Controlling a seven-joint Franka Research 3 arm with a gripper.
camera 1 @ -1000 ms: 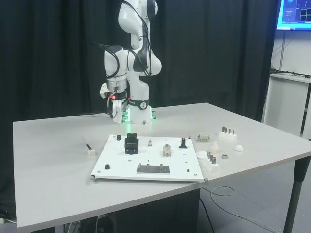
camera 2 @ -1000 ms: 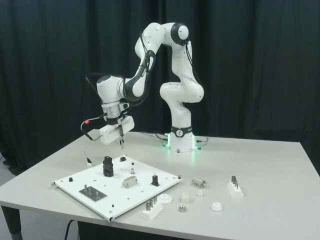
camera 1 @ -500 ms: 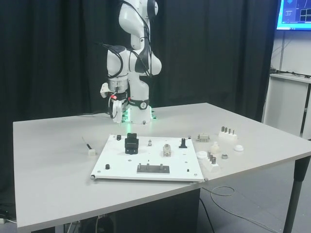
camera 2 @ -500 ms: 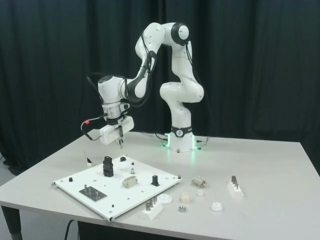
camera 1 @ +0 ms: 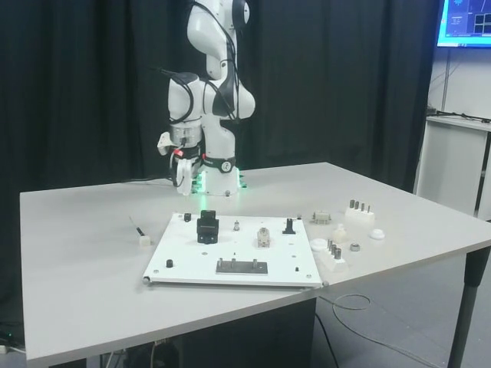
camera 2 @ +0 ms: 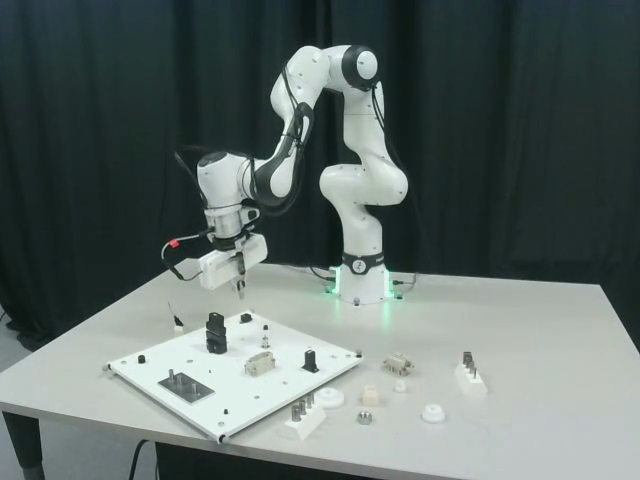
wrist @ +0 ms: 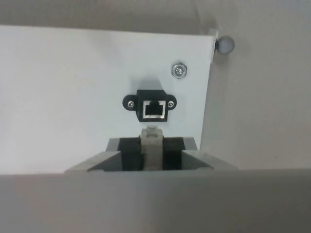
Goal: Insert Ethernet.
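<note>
I see the gripper (wrist: 151, 158), closed on the plug (wrist: 151, 141), has drifted slightly sideways and perhaps up, now hovering above the socket (wrist: 151, 108) on the white board (wrist: 58, 97), insertion not started.

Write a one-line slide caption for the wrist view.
Gripper holds an Ethernet plug above the black Ethernet socket on the white board.

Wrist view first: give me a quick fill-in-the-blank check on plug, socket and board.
The gripper holds an Ethernet ____.
The black socket is screwed to the ____ board.
The socket's opening is ____; nothing is inserted yet.
The gripper hangs ____ the board, not touching it.

Missing words: plug; white; empty; above
</note>
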